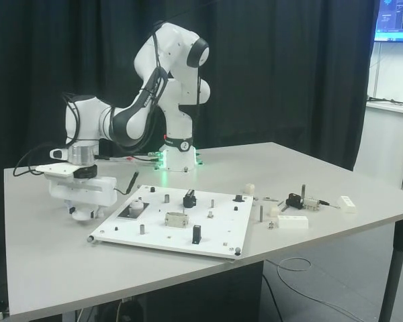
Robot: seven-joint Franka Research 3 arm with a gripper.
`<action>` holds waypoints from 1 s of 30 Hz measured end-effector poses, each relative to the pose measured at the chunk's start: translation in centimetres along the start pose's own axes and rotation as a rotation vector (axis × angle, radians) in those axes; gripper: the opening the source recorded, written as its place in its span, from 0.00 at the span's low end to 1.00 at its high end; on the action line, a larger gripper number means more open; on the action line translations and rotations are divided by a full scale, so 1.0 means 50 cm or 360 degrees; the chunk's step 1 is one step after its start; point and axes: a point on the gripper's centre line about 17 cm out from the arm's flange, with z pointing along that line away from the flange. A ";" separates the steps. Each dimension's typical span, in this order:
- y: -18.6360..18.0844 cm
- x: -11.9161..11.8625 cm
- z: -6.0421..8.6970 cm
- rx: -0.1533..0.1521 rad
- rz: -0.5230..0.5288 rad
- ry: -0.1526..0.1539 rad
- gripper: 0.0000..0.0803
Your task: Place large gear.
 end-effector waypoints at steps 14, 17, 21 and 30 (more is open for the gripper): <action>0.000 0.015 0.032 0.0009 -0.0002 -0.0011 0.74; -0.002 0.017 0.036 0.0012 0.0001 -0.0009 0.74; -0.002 0.020 0.037 0.0011 -0.0004 -0.0006 0.74; 0.000 0.032 0.025 0.0020 -0.0017 -0.0001 0.91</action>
